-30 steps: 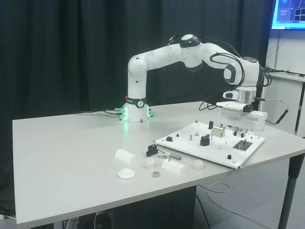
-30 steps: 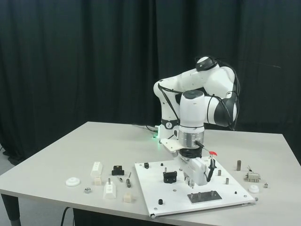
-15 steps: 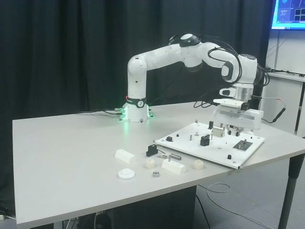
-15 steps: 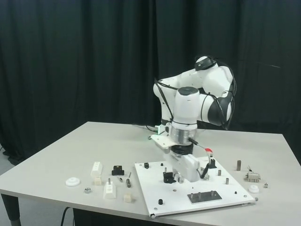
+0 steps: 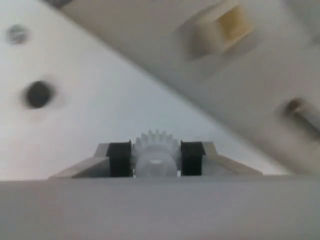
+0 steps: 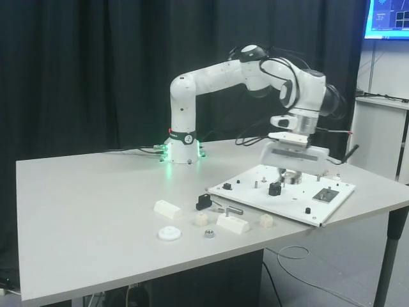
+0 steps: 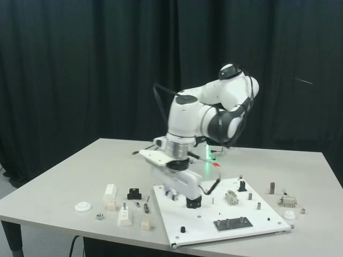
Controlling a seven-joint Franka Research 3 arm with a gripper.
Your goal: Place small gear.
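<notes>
This is a robotics lab. A white arm [image 6: 223, 67] stands bolted to a grey table [image 6: 83, 192], green lights glowing at its base [image 6: 181, 150]. Black curtains [image 7: 80, 69] close off the whole background. A white assembly board [image 7: 225, 217] with pegs and fixtures lies on the table, small loose parts [image 6: 204, 220] beside it, and a monitor [image 6: 386, 19] hangs at far right.

Hand [image 7: 172, 194] now nearer loose parts.
</notes>
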